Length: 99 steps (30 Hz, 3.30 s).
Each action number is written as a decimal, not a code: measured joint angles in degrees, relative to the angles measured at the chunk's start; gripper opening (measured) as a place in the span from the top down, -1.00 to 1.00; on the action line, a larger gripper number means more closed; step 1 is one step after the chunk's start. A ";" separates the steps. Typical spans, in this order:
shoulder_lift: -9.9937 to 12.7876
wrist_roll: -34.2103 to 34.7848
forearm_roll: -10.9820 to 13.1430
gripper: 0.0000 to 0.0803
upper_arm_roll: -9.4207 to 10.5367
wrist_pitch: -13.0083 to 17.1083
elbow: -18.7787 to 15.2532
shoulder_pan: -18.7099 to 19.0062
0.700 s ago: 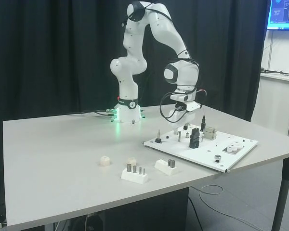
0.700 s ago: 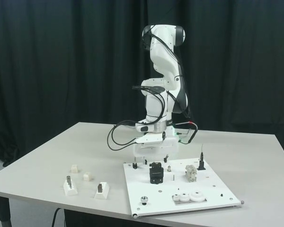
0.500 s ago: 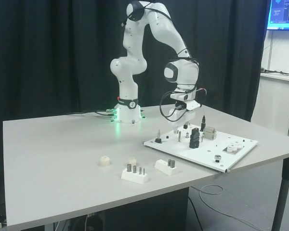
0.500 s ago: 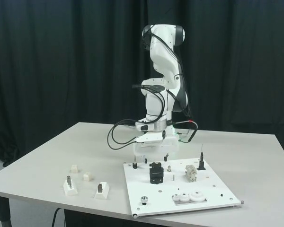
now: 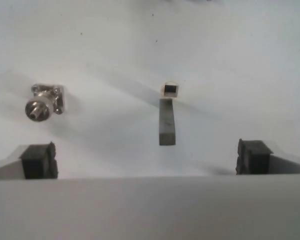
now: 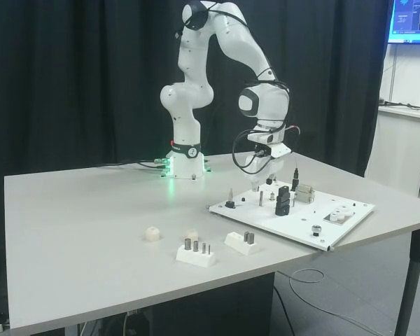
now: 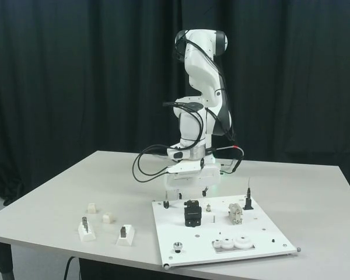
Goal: Pick square peg 2.
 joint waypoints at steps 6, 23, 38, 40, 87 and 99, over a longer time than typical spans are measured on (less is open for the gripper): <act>-0.12 0.00 -0.72 -0.99 0.02 -0.25 0.01 0.00; -0.12 -0.96 -4.85 -0.99 0.82 -0.89 0.11 0.01; 0.54 -0.99 -5.32 -0.99 0.90 -1.00 0.12 -0.21; 0.74 -0.99 -5.25 -0.99 0.90 -0.89 0.15 -0.26; 4.92 -3.67 -3.01 0.09 0.92 4.66 0.82 -1.22; 4.86 -3.90 -2.94 0.81 0.92 4.44 1.29 -1.36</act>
